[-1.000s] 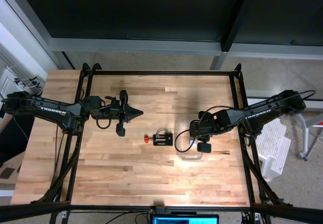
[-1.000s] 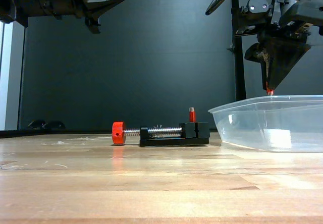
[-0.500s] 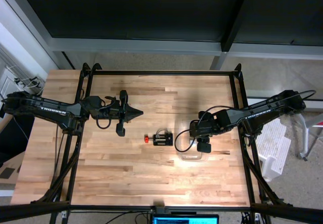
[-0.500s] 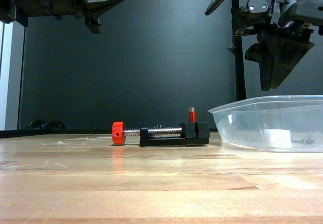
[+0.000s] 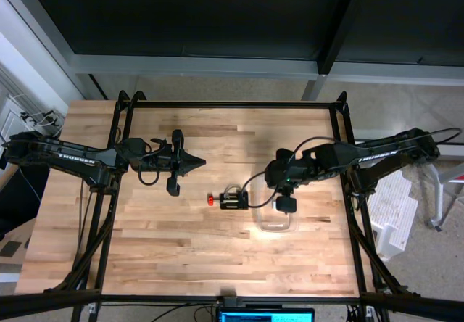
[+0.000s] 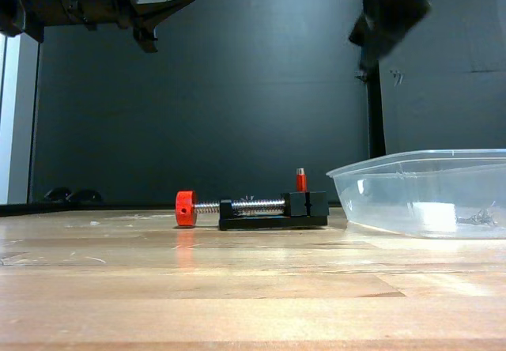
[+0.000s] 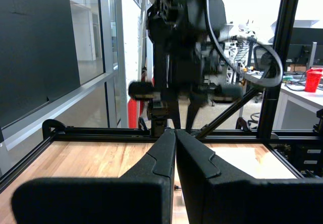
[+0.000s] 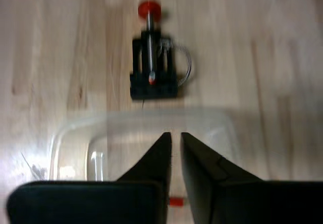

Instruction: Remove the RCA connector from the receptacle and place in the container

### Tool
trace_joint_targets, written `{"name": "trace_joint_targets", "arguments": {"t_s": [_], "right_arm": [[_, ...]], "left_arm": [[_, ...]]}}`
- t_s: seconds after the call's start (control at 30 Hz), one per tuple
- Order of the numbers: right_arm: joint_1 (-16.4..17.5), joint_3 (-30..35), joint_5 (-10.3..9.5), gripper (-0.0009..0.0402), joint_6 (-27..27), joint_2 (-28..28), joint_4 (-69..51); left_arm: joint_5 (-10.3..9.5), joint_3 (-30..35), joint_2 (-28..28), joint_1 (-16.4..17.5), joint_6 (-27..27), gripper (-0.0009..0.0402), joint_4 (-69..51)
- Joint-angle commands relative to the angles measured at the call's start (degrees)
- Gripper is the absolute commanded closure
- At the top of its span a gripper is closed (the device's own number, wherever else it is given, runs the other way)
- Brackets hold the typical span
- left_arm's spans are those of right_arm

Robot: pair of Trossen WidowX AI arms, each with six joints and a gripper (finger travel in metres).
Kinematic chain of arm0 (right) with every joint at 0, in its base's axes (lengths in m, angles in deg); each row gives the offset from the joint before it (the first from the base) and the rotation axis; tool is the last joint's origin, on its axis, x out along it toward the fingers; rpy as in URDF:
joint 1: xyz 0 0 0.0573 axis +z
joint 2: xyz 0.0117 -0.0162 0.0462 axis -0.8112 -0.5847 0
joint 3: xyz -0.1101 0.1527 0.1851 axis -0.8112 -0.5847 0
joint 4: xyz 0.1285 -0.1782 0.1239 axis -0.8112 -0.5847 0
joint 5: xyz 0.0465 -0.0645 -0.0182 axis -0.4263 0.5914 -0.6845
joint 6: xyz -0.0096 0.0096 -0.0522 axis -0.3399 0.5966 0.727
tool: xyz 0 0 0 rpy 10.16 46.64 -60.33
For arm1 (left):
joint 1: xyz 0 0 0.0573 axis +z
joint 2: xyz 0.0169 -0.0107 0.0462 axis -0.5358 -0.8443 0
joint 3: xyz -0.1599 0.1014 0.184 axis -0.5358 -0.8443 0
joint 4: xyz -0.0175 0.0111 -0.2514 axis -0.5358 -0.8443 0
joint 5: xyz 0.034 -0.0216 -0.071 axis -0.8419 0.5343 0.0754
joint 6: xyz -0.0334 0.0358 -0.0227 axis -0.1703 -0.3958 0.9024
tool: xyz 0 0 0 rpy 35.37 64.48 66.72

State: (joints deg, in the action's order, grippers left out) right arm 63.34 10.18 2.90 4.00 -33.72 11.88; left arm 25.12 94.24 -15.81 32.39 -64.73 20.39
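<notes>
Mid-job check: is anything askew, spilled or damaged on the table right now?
Nothing stands out. The small black block receptacle sits flat, and the clear plastic tray is upright beside it with a small reddish plug lying inside. Right end effector hangs slightly open above the tray; left end effector is shut, parked high at left.

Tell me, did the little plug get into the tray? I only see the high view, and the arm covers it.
Observer: It looks so. The right wrist view shows a small red piece, likely the RCA connector, lying inside the container.
Operator: Is that gripper holding anything?
Observer: No. The right gripper is open and empty, above the container.
Operator: What about the other one?
Observer: The left gripper is shut, hanging high and to the left of the receptacle.
</notes>
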Motion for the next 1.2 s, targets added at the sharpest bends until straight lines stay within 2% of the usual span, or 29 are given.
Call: {"name": "trace_joint_targets", "arguments": {"t_s": [0.03,0.3,0.53,0.63,0.67,0.97,1.1,1.2], "right_arm": [[-2.0,2.1,-1.84,0.0392,3.0,1.0,0.3],[-5.9,2.4,-2.67,0.0394,9.5,3.8,4.9],[-7.8,0.4,-2.93,0.0393,11.2,5.8,16.0],[-8.7,-2.6,-5.95,0.0393,11.2,7.1,21.7],[-8.9,-3.7,-6.25,0.0393,11.1,7.7,23.5],[-9.0,-15.8,-6.19,0.0393,10.4,13.0,43.9],[-9.0,-21.4,-5.03,0.0393,9.5,15.3,54.8],[-9.0,-24.3,-5.03,0.0393,9.4,16.1,59.8]], "left_arm": [[0.02,0.0,0.0,0.0,0.0,0.0393,0.0],[0.02,0.0,0.0,0.0,0.0,0.0393,0.0],[0.02,0.0,0.0,0.0,0.0,0.0393,0.0],[0.02,0.0,0.0,0.0,0.0,0.0393,0.0],[0.02,0.0,0.0,0.0,0.0,0.0393,0.0],[0.02,0.0,0.0,0.0,0.0,0.0393,0.0],[0.02,0.0,0.0,0.0,0.0,0.0393,0.0],[0.02,0.0,0.0,0.0,0.0,0.0393,0.0]]}}
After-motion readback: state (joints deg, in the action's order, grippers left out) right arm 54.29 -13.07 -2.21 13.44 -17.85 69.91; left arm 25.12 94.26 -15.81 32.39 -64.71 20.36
